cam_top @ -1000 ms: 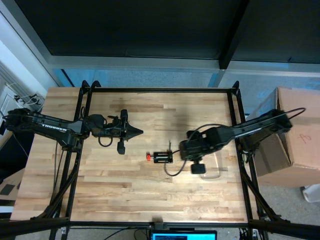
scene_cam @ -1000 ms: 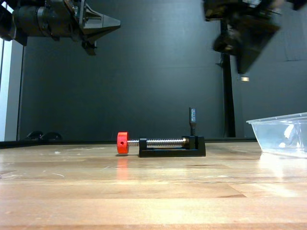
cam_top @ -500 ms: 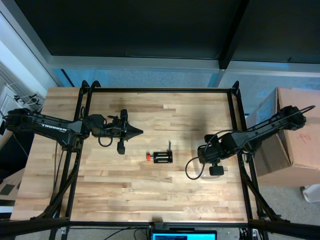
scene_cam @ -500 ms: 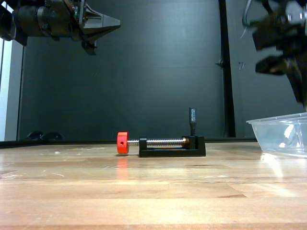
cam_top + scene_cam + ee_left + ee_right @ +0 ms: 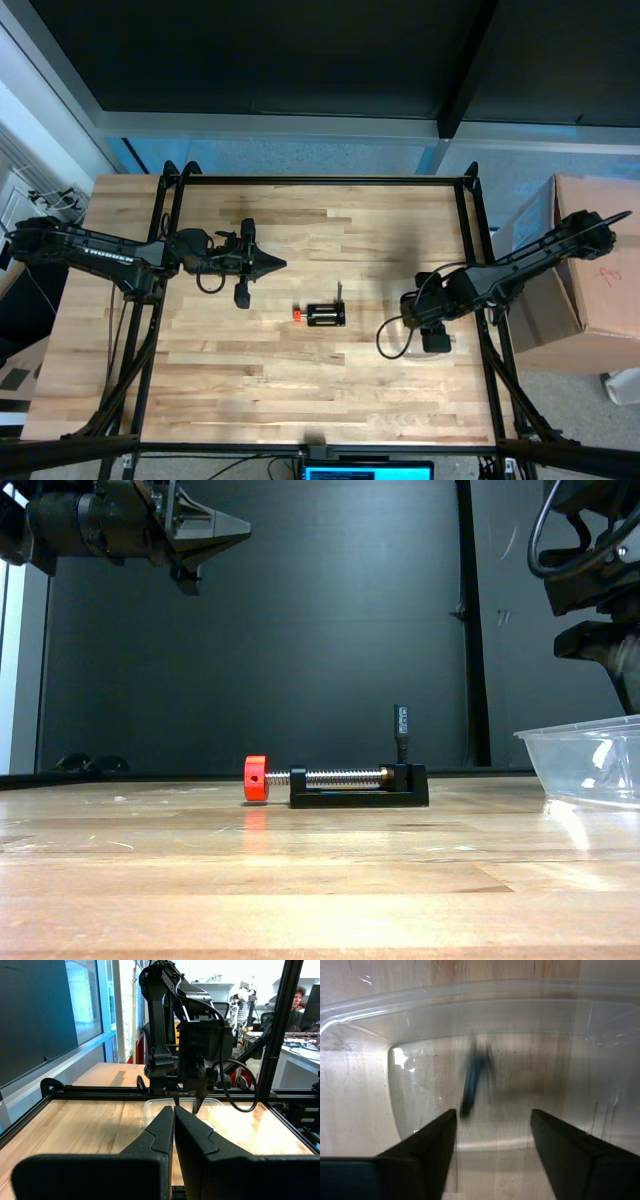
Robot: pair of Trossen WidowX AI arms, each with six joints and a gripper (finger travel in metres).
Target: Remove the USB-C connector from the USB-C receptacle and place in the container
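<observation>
**Right arm.** The right gripper (image 5: 492, 1116) hangs directly over the clear plastic container (image 5: 578, 764), which sits on the worktop (image 5: 250, 385) near its right edge. Its fingers (image 5: 432, 1145) are spread wide, with nothing between them.

**USB-C connector.** The USB-C connector (image 5: 471, 1082) shows in the right wrist view as a blurred, dark, elongated shape inside the container's outline. It is beyond the fingertips and touches neither finger. Whether it rests on the container floor or is in the air above it cannot be told.

**Left arm.** The left gripper (image 5: 173, 1110) is held high above the left half of the worktop, pointing level toward the right arm. Its fingers are pressed together and hold nothing.

**Other items.** A small black clamp (image 5: 358, 786) with a red knob (image 5: 256, 778) lies flat near the worktop's centre, well apart from the container. A short dark upright part (image 5: 401, 725) stands at the clamp's end opposite the knob.
</observation>
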